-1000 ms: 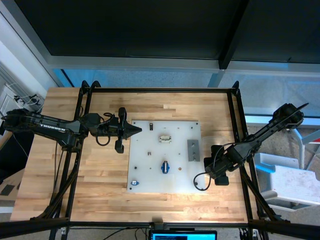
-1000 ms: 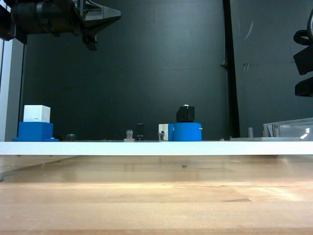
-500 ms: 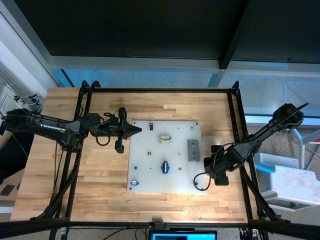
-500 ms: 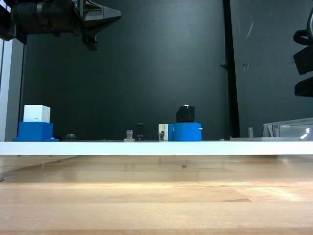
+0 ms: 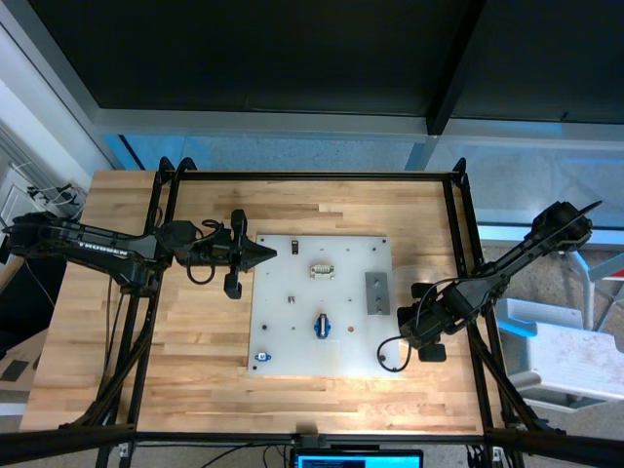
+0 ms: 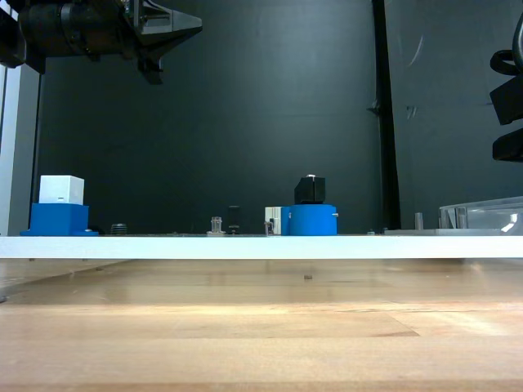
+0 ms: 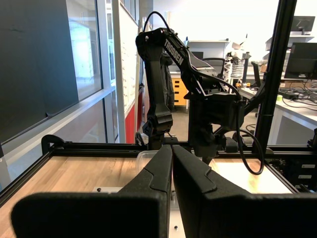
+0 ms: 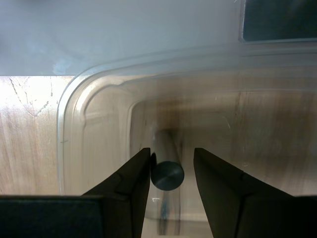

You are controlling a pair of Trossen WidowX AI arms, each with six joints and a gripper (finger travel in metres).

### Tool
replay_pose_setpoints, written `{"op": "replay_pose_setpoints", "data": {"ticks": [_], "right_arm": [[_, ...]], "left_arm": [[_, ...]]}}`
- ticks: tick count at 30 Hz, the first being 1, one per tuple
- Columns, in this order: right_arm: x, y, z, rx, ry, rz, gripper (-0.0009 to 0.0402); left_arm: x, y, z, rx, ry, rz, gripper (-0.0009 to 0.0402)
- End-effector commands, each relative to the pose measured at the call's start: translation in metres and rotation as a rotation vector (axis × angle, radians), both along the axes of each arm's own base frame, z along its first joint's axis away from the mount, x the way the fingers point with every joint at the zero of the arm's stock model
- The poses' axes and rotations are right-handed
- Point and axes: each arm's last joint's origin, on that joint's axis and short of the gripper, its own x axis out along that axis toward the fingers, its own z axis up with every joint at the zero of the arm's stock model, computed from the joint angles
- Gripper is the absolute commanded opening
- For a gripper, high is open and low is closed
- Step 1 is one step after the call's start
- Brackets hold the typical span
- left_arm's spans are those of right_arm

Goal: Pick the 16mm cylinder and place it in the taskboard

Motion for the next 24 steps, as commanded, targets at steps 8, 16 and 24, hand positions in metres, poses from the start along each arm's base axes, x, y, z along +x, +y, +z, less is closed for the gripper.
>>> {"op": "replay_pose_setpoints", "data": {"ticks": [8, 16, 24], "right_arm": [[0.0002, 0.0001, 0.0001, 0.001, -0.002, -0.001, 0.0076], [0.0002, 0.0001, 0.0002, 0.001, -0.002, 0.0, 0.0053], [-0.0004, -0.0003, 0.0018, 0.005, -0.007, 0.0, 0.0036]], "left_arm": [[0.0, 0.0, 0.0001, 0.0, 0.0, 0.0, 0.0], [0.0, 0.0, 0.0001, 0.0, 0.0, 0.0, 0.0], [0.0, 0.0, 0.0001, 0.0, 0.0, 0.0, 0.0]]}}
